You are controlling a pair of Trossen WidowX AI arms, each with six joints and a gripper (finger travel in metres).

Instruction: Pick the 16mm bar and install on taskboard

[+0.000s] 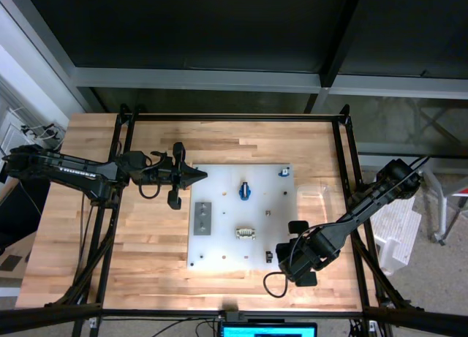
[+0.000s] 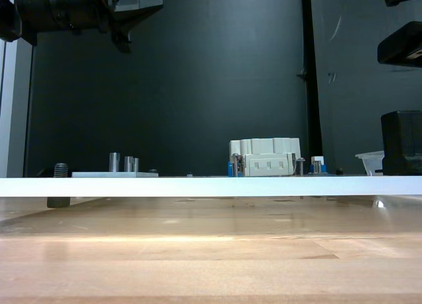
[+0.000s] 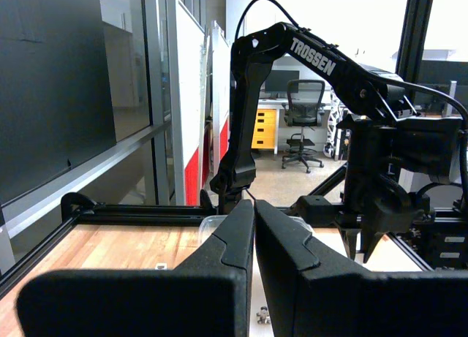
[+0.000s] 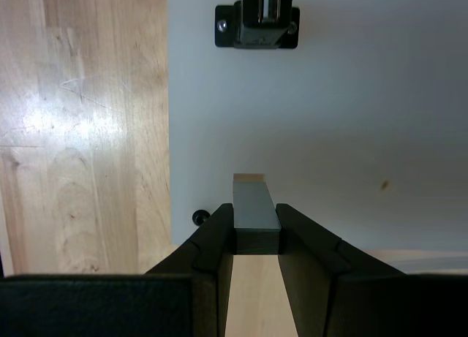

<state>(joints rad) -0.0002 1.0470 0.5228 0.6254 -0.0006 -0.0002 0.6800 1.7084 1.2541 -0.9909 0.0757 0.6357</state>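
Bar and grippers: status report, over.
Left gripper shut, empty, high over board's left edge. Right gripper shut on bar, over board's near right corner. Bar held, not seated. Black bracket ahead.

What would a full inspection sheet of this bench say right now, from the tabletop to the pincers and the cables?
Surface: pale wooden table carrying a white square task board.
Job's things: grey metal bar held over the board's near right corner, not in any seat.
Clutter: blue knob, grey plate with pegs and beige connector on the board; clear plastic tub beside it.
Grippers: left pincer shut and empty, high over the board's left edge; right pincer shut on the bar.
Cables: black cable loop by the right arm.
Surroundings: black metal frame around the table; lit screen at the near edge.
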